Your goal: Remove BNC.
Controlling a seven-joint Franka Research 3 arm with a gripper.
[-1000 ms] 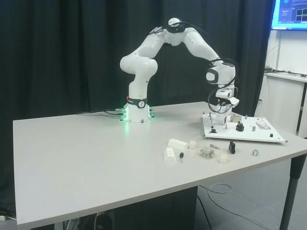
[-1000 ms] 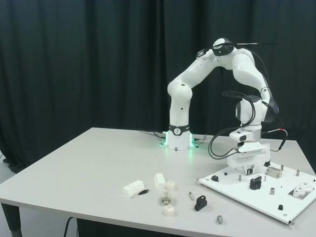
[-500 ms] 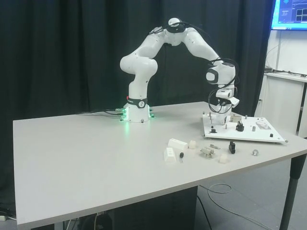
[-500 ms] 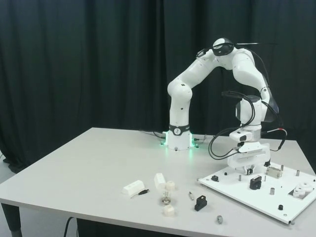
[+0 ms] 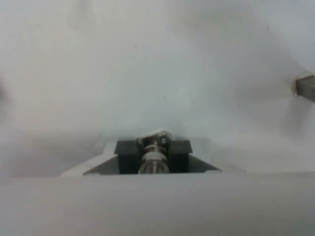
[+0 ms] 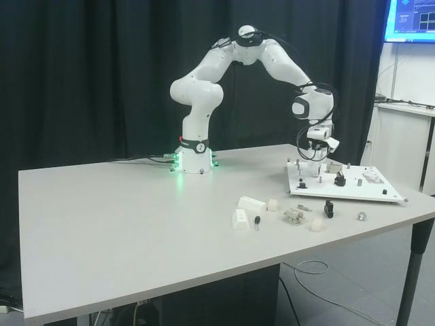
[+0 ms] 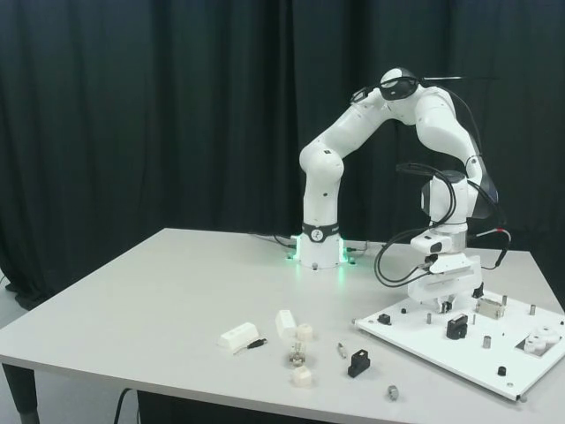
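In the wrist view a grey metal BNC connector sits between two black fingertips, and my gripper is shut on it. Behind it lies the blurred white surface of the task board. In the room views the gripper hangs straight down, close over the near-left part of the white task board. The connector itself is too small to make out there.
Several small fixtures stand on the board, among them a black block and a white round part. Loose parts lie on the grey table in front: white blocks, a black clip, and a small metal piece.
The hand has crept slightly upward and toward the arm's base above the board. The loose parts on the table have not moved.
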